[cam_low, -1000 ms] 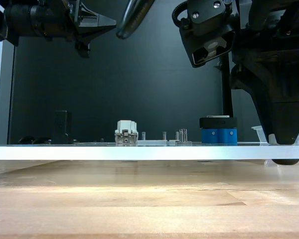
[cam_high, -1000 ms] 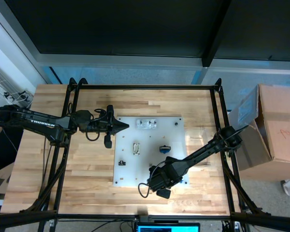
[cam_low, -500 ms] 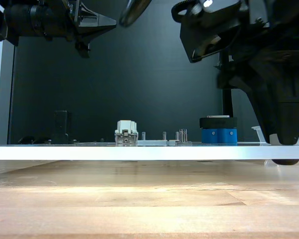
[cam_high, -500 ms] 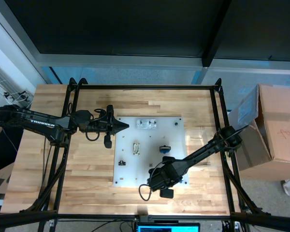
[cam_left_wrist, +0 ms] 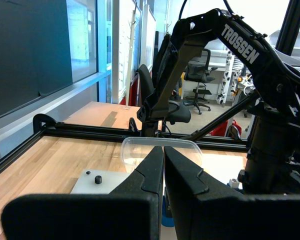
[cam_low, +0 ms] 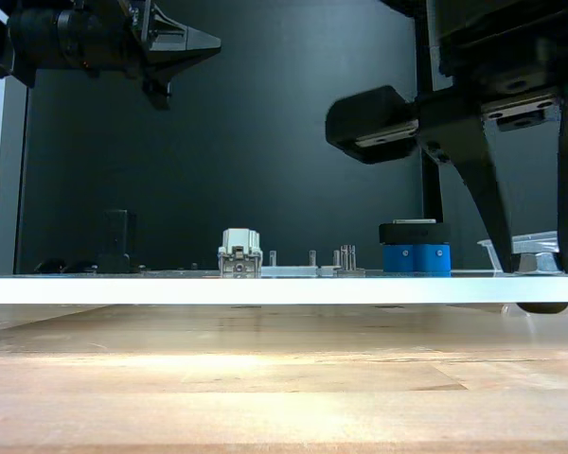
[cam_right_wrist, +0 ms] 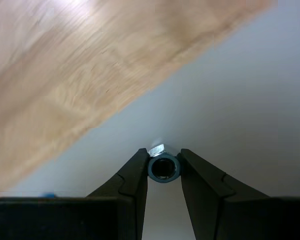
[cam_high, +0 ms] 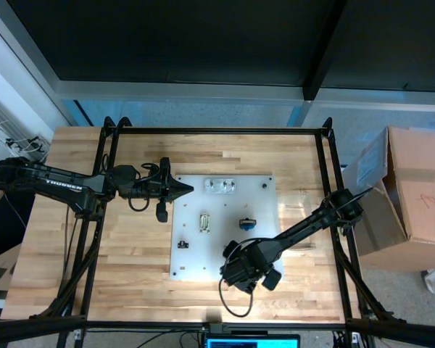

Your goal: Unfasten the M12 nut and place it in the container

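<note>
The small silver nut (cam_right_wrist: 163, 168) is pinched between my right gripper's (cam_right_wrist: 163, 160) fingertips, seen end-on over the white board (cam_right_wrist: 250, 100). In the low view the nut (cam_low: 536, 260) sits low, just above the board's near right edge, between the two downward-pointing fingers (cam_low: 497, 227). It stands where the stud is, though the stud's ribs are hidden. From above, the right gripper (cam_high: 259, 273) covers the nut. The clear container (cam_high: 297, 206) holds no nut that I can see. My left gripper (cam_high: 185, 189) hovers shut off the board's far left corner, high above the table (cam_low: 204, 43).
A blue part (cam_high: 247, 224) and a white connector (cam_high: 204, 222) stand mid-board. Black frame rails (cam_high: 326, 188) run around the table. A cardboard box (cam_high: 409, 196) sits beyond the right edge. The left wrist view looks across the container (cam_left_wrist: 160, 149) toward the right arm.
The right gripper has turned about its own axis on the spot; its fingers now show side by side in the low view, with the nut between them. The left arm is unmoved.
</note>
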`<action>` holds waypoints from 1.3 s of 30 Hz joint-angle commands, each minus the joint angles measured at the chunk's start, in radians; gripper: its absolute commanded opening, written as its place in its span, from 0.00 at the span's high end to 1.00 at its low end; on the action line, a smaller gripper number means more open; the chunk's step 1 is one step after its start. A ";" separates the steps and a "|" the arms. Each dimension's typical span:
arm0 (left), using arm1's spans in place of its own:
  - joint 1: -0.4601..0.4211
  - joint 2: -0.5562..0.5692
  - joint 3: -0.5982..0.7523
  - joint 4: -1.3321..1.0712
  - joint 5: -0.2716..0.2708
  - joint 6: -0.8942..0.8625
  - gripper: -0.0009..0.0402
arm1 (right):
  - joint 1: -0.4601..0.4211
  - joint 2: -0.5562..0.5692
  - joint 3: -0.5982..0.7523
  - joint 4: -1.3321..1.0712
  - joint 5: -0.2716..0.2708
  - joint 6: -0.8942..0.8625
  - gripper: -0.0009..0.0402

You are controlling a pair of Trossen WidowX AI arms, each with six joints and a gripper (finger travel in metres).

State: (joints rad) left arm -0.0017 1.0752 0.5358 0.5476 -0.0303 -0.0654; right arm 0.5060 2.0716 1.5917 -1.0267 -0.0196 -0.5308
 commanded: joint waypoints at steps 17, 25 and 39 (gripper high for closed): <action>0.000 0.000 0.000 0.000 0.000 0.000 0.98 | 0.000 -0.002 0.000 -0.015 0.027 -0.259 0.79; 0.000 0.000 0.000 0.000 0.000 0.000 0.98 | 0.003 -0.002 0.000 -0.001 0.027 -0.260 0.57; 0.000 0.000 0.000 0.000 0.000 0.000 0.98 | 0.005 -0.087 0.016 -0.043 0.026 0.077 0.57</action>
State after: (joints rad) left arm -0.0017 1.0748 0.5358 0.5476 -0.0299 -0.0654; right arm 0.5110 1.9976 1.6051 -1.0683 0.0059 -0.5453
